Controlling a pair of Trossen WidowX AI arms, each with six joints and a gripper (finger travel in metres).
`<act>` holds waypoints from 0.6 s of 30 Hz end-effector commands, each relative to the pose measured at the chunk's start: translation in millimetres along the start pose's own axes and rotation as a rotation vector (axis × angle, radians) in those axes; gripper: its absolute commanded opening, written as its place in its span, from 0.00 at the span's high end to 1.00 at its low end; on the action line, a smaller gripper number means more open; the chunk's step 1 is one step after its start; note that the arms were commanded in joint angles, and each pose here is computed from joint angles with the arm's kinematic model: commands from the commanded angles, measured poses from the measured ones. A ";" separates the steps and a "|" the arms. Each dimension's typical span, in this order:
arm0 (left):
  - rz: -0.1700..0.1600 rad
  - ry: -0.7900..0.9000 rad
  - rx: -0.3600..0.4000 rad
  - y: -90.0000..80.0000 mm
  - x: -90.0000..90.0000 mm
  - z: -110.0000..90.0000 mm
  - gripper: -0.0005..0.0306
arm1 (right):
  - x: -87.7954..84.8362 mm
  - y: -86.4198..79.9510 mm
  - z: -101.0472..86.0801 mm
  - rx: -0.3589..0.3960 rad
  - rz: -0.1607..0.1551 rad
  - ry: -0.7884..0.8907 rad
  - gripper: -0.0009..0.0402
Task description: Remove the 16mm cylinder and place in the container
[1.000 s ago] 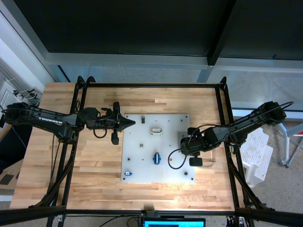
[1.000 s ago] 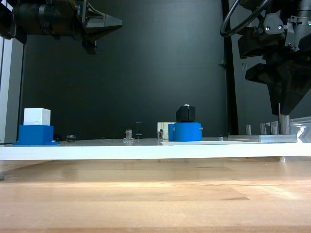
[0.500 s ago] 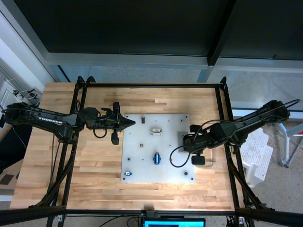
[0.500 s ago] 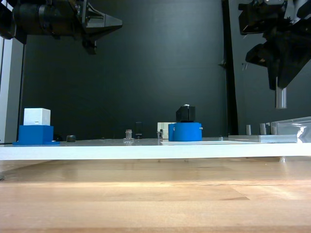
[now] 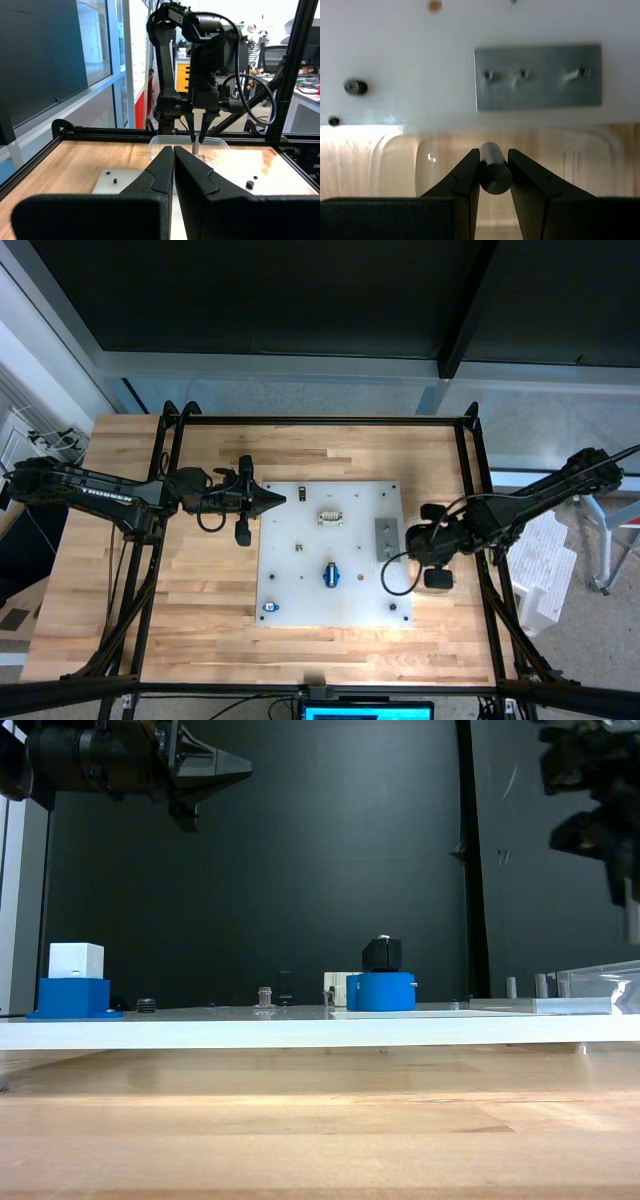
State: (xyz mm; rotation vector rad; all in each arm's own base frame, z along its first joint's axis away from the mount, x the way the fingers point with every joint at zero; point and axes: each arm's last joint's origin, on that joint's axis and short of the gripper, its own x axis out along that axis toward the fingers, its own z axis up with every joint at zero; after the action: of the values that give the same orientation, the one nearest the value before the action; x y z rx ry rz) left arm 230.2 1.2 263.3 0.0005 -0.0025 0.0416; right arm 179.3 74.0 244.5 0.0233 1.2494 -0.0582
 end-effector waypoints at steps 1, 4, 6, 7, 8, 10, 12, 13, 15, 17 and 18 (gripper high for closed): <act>0.000 0.000 0.000 0.1 0.0 0.1 0.98 | 3.6 -1.7 -10.2 0.021 -0.001 0.009 0.96; 0.000 0.000 0.000 0.1 0.0 0.1 0.98 | 5.1 -3.7 -16.5 0.033 -0.001 0.012 0.96; 0.000 0.000 0.000 0.0 0.0 0.1 0.98 | 5.7 -4.5 -18.8 0.032 -0.001 0.013 0.96; 0.000 0.000 0.000 0.1 0.0 0.1 0.98 | 6.4 -4.6 -19.5 0.031 -0.002 0.016 0.96; 0.000 -0.001 0.000 0.1 0.0 0.2 0.98 | 6.7 -4.9 -20.3 0.031 -0.003 0.017 0.96; 0.000 0.000 0.000 0.0 0.0 0.1 0.98 | 8.1 -5.2 -22.0 0.028 -0.005 0.022 0.96; 0.000 0.000 0.000 0.0 0.0 0.1 0.98 | 10.2 -5.6 -23.6 0.026 -0.009 0.029 0.95; 0.000 0.000 0.000 0.0 0.0 0.1 0.98 | 11.4 -5.8 -24.4 0.026 -0.011 0.033 0.94; 0.000 0.000 0.000 0.1 0.0 0.1 0.98 | 14.2 -6.2 -26.7 0.033 -0.016 0.043 0.90; 0.000 0.000 0.000 0.1 0.0 0.1 0.98 | 17.6 -6.9 -29.4 0.041 -0.023 0.055 0.85; 0.000 0.000 0.000 0.1 0.0 0.1 0.98 | 19.5 -7.2 -30.8 0.045 -0.026 0.061 0.82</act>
State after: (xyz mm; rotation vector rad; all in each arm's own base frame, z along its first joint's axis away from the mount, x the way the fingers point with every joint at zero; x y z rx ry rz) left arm 230.2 1.2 263.4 0.0005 -0.0025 0.0420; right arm 156.6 68.1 219.2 0.0453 1.3019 -0.1015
